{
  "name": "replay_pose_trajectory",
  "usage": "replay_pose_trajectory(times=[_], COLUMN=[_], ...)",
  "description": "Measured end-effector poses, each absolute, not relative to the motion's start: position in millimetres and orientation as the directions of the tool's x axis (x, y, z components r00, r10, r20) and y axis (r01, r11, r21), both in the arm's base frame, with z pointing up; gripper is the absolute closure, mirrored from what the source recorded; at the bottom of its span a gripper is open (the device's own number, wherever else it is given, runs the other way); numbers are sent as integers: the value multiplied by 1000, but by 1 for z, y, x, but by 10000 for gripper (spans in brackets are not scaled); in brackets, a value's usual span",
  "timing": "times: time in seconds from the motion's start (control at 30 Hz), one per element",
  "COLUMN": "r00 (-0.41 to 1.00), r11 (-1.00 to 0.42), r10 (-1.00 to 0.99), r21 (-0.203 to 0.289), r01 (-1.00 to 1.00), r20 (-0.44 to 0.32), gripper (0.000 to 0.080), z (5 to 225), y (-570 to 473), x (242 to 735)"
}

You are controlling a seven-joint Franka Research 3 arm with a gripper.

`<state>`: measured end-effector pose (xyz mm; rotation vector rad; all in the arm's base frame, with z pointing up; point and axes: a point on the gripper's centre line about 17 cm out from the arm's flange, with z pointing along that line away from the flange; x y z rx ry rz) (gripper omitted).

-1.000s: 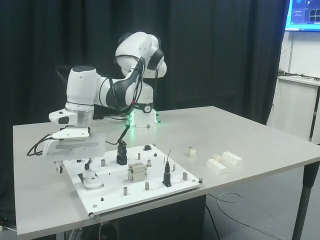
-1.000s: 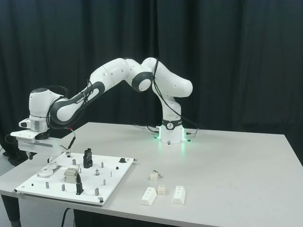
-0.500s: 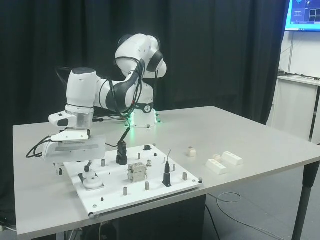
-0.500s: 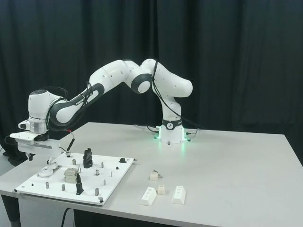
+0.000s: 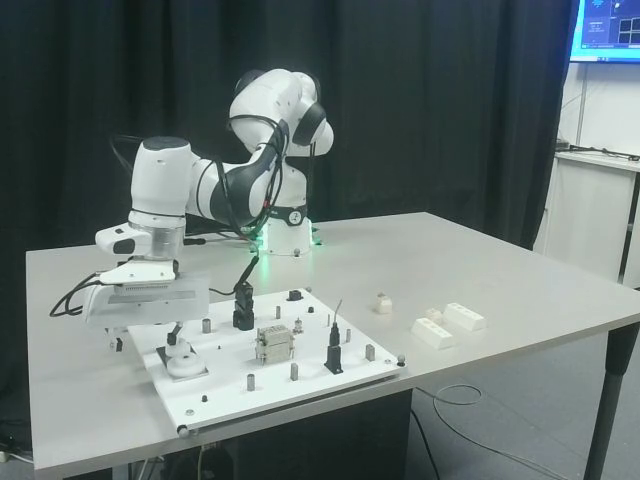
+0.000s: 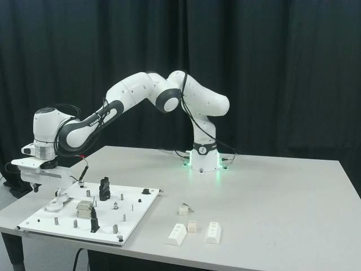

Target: Insert medium gear.

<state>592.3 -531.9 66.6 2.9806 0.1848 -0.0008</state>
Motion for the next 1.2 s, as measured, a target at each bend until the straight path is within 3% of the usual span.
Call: replay_pose_trajectory(times=[1.2], r00=[985], r11=[-973], r10=[174], r21=[154], r01=[175], r20=[-17], gripper=[3], z=[66], y=[-531], x=[595])
